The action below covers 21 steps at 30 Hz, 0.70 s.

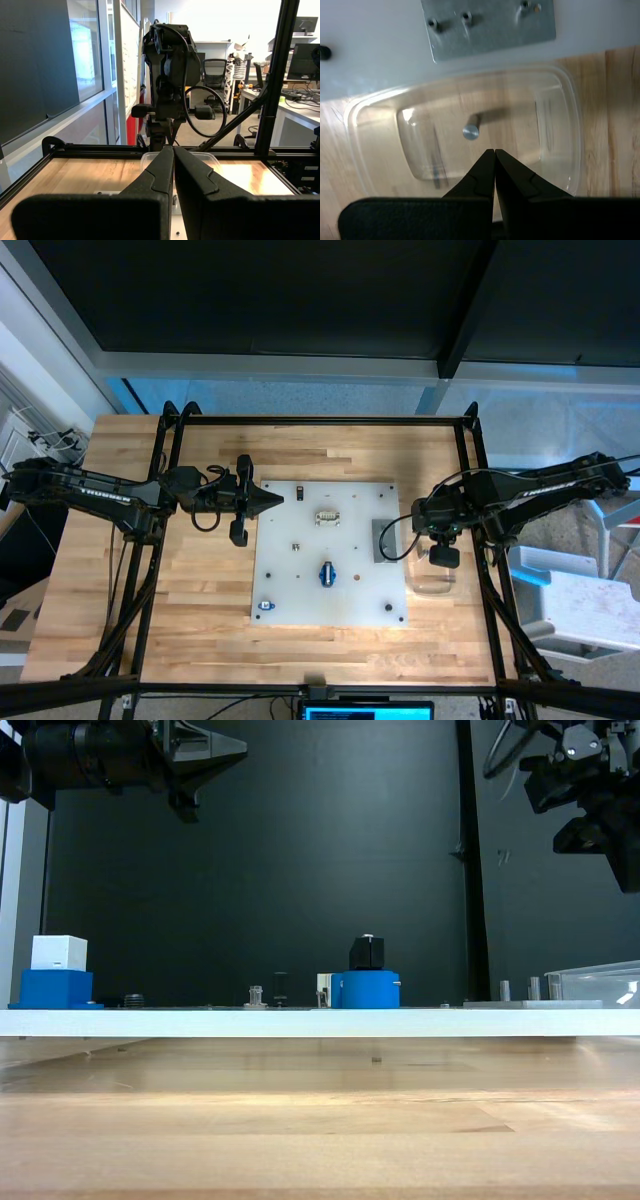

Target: Pick the 16mm cylinder and place it in the taskboard

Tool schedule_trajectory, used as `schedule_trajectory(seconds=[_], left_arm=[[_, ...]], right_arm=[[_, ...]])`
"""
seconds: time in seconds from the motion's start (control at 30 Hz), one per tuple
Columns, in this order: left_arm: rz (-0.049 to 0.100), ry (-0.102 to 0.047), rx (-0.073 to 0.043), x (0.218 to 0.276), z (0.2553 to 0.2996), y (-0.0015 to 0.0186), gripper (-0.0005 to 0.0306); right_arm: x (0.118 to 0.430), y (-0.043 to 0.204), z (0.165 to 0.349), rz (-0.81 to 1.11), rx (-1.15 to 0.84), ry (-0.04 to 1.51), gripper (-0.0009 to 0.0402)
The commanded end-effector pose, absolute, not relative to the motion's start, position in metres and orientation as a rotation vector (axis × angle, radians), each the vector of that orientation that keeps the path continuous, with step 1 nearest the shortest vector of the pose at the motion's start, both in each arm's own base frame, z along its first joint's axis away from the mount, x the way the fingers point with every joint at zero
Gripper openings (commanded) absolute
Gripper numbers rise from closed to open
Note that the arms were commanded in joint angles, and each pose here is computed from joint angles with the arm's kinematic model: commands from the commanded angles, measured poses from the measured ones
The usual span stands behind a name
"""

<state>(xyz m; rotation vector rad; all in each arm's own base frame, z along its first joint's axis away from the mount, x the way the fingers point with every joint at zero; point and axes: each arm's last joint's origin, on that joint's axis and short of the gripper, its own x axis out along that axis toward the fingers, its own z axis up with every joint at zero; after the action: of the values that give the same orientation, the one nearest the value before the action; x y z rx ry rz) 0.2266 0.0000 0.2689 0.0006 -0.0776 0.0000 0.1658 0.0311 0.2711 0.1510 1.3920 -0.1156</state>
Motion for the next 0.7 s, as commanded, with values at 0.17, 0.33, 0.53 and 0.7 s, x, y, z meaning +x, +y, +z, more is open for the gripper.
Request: schedule_trajectory(seconds=[0.17, 0.33, 0.53, 0.7], left_arm=[[0.000, -0.078, 0.001, 0.2265, 0.2689, 0.0000, 0.0000], [0.000, -0.078, 0.001, 0.2265, 0.2689, 0.0000, 0.0000], [0.000, -0.078, 0.001, 0.2265, 0.2689, 0.0000, 0.0000], [0.000, -0.078, 0.001, 0.2265, 0.2689, 0.0000, 0.0000]], right_arm=[[0.168, 0.032, 0.268, -0.115, 0.141, 1.415, 0.0002], [0.168, 0.033, 0.268, -0.115, 0.137, 1.414, 0.0022], [0.168, 0.036, 0.259, -0.116, 0.127, 1.428, 0.0066], [0.171, 0.040, 0.250, -0.121, 0.129, 1.439, 0.0112]])
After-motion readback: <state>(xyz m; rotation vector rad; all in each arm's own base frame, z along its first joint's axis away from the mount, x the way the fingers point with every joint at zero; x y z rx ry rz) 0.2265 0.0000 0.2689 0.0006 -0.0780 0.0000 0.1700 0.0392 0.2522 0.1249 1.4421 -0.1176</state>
